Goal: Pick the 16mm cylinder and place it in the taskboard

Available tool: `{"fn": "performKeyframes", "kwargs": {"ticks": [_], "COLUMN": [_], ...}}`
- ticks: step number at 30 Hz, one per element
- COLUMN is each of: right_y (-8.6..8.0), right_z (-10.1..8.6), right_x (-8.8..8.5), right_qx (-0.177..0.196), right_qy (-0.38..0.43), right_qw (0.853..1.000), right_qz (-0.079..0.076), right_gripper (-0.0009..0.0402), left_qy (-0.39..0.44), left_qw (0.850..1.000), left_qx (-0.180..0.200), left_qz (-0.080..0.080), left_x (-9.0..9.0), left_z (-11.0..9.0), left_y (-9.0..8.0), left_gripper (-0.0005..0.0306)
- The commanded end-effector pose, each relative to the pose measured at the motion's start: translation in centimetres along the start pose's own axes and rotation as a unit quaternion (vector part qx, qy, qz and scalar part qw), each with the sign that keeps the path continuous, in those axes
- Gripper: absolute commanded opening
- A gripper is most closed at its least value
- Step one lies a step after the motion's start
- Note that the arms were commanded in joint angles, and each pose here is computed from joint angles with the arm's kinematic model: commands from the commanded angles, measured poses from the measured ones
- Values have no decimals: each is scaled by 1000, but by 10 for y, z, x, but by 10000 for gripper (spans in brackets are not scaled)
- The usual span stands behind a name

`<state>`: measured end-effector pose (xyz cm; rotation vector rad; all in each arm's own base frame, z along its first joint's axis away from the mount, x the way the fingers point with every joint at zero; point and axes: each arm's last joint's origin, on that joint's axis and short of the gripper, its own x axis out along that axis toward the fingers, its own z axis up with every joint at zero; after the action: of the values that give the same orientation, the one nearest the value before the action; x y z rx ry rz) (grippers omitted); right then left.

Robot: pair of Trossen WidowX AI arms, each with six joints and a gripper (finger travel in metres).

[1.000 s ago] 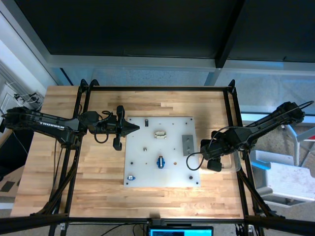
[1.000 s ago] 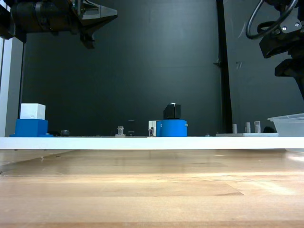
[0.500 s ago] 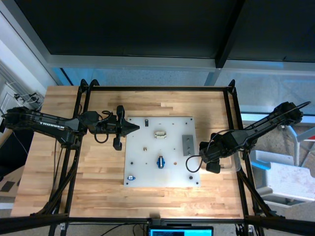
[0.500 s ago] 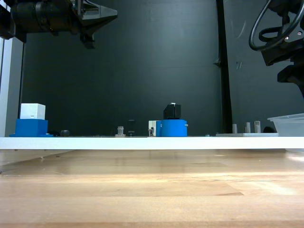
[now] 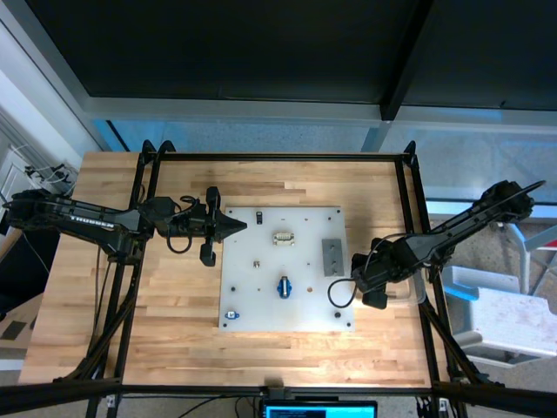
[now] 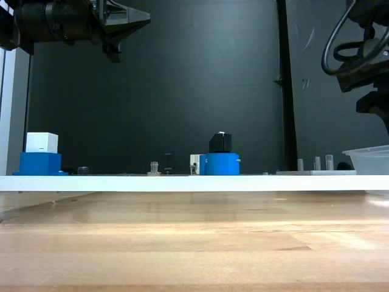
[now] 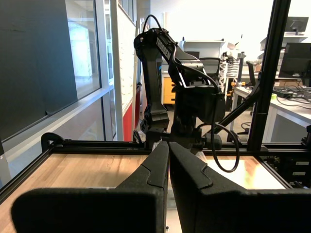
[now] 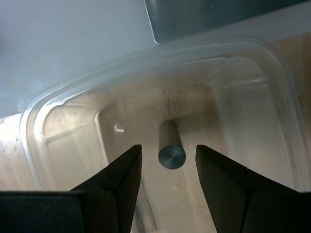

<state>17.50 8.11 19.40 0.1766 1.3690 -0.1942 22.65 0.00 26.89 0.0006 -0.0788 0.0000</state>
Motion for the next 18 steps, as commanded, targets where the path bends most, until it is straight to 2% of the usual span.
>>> {"fn": "performKeyframes", "kwargs": {"ticks": [1, 18], "right_y": [1, -1], "right_z": [1, -4], "right_x": [3, 17], "right_qx": [-4, -2], "right_qy": [2, -5], "right_qw": [1000, 1000], "right_qz": [-3, 5], "right_gripper": [153, 153], "left_qy": [0, 0], "left_qw": [1000, 1000], "left_qx": [0, 0], "left_qz": [0, 0], "left_x": [0, 0], "left_z": [0, 0], "left_y": [0, 0], "left_gripper": [0, 0]}}
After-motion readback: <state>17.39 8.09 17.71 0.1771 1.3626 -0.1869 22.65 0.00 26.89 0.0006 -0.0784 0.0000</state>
